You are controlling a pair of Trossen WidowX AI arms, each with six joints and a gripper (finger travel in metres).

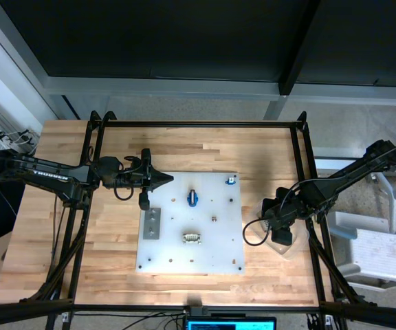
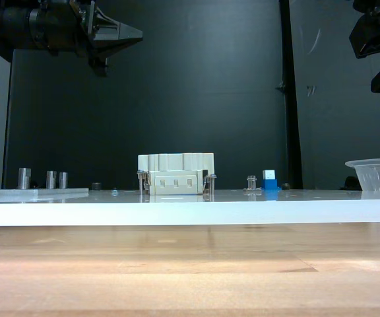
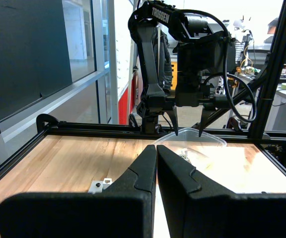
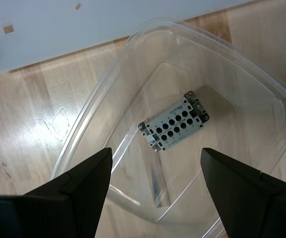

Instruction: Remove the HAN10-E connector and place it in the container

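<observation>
The HAN10-E connector (image 4: 173,126), a light grey block with ten holes, lies flat on the floor of the clear container (image 4: 108,84), which stands on the wood just right of the white board (image 1: 212,258). My right gripper (image 4: 155,191) hangs open straight above the connector and touches nothing; it also shows over the container (image 1: 285,246) in the high view as the right gripper (image 1: 280,225). My left gripper (image 1: 168,179) is shut and empty, held high over the board's far left corner.
On the board stand a beige socket block (image 1: 192,238), a grey metal block with holes (image 1: 152,224), a blue upright piece (image 1: 192,198) and a small blue-and-white part (image 1: 231,180). A black frame (image 1: 198,124) rims the table.
</observation>
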